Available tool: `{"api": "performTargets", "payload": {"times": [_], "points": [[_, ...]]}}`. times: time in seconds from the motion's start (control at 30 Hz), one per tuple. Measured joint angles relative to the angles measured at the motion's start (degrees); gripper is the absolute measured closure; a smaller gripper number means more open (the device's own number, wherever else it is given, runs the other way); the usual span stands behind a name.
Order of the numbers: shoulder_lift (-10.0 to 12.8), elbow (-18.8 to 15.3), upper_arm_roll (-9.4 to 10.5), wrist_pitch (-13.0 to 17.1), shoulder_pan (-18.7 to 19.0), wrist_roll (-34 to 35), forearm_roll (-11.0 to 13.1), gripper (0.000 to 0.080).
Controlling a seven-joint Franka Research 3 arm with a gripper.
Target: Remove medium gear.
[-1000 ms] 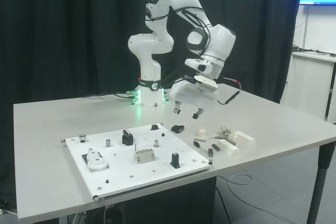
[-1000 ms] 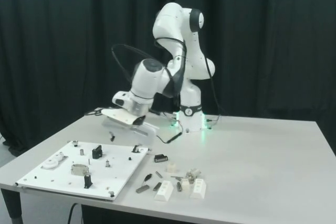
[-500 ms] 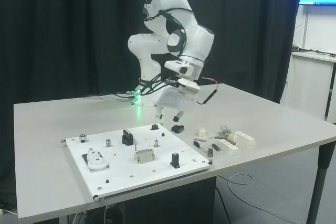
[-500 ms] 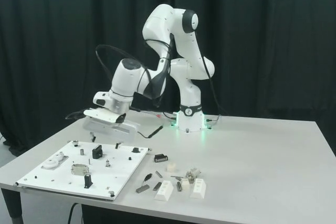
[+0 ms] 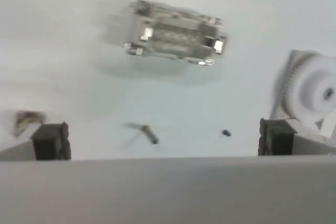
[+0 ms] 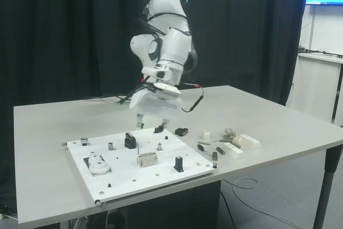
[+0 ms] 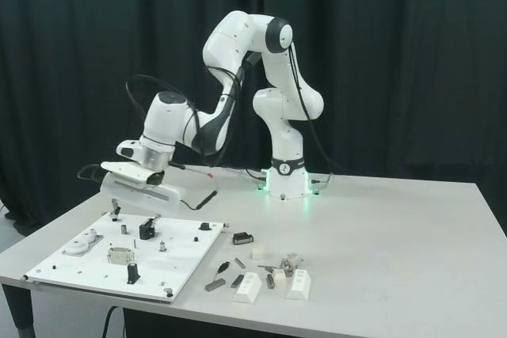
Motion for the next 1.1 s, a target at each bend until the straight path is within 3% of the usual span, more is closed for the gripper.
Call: {"api": "performTargets", "payload": {"times": [0.27, 0.6, 0.9, 1.1], "points": [[0.47, -0.21, -3.06, 4.97, -0.85, -6.03, 6.14, 0.0003], [0.80, 0.01, -5.14, 9.19, -3.20, -16.35, 14.65, 0.0003], [1.83, 1.79, -5.37, 9.56, -5.65, -26.50, 23.78, 0.0003], [3.19, 4.17, -5.37, 7.63, -6.89, -31.03, 27.62, 0.0003]]}}
